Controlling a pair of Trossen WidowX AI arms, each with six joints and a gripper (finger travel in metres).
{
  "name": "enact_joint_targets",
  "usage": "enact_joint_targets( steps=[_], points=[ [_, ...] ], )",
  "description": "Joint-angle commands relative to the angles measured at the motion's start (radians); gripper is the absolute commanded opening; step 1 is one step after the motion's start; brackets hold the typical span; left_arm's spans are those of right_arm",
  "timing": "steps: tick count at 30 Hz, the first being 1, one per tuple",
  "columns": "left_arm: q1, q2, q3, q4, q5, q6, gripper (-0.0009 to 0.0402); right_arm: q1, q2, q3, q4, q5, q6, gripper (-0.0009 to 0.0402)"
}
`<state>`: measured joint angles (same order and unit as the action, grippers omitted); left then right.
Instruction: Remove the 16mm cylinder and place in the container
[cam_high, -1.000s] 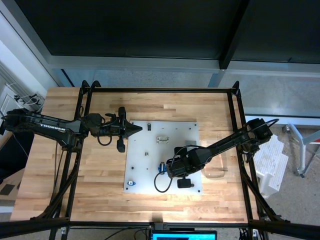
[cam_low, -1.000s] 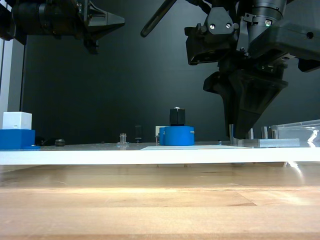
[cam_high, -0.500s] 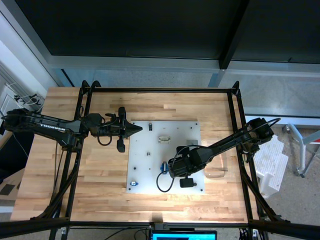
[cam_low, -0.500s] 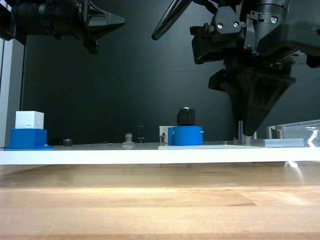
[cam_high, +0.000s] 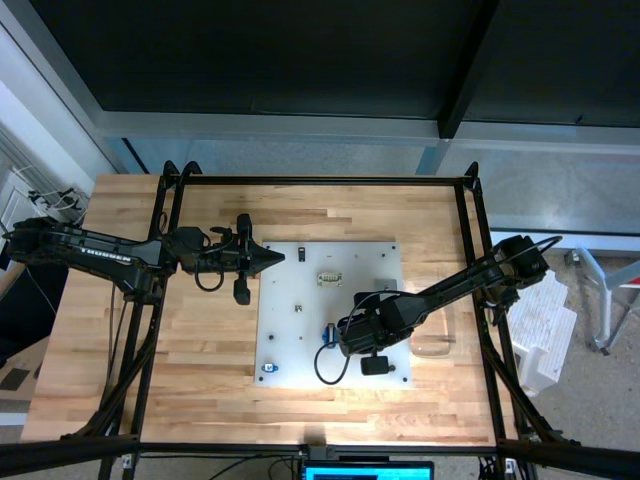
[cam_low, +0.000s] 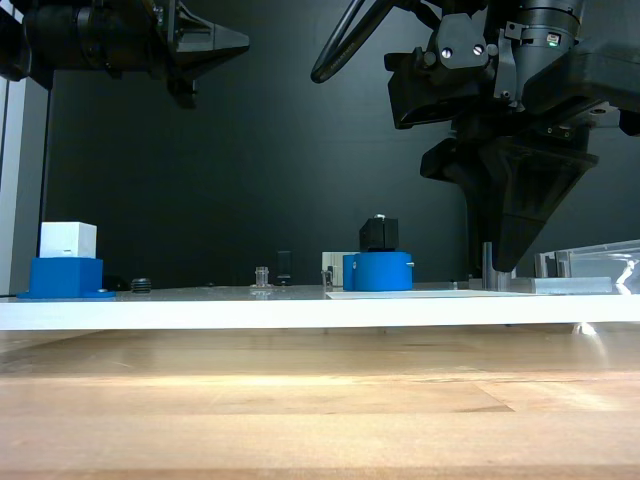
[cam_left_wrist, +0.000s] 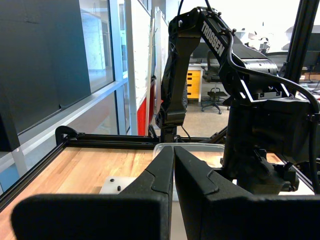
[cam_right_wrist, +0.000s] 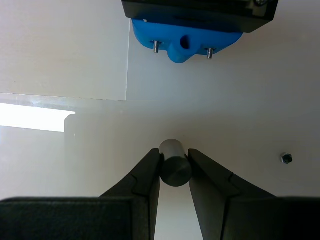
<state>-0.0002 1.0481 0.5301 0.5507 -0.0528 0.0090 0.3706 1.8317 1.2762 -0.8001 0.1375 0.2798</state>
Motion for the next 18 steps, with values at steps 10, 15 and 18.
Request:
enact_joint_targets(
  steps=[10, 15, 18],
  points=[
    [0.0, 0.0, 0.0, 0.0, 0.0, 0.0, 0.0, -0.002, -0.098, 0.024, -0.04, 0.002, 0.0, 0.0027],
    [0.0, 0.0, 0.0, 0.0, 0.0, 0.0, 0.0, -0.002, -0.172, 0.024, -0.1, 0.002, 0.0, 0.0027],
    [0.0, 0.0, 0.0, 0.0, 0.0, 0.0, 0.0, -0.002, -0.218, 0.019, -0.138, 0.003, 0.0, 0.0027]
  ],
)
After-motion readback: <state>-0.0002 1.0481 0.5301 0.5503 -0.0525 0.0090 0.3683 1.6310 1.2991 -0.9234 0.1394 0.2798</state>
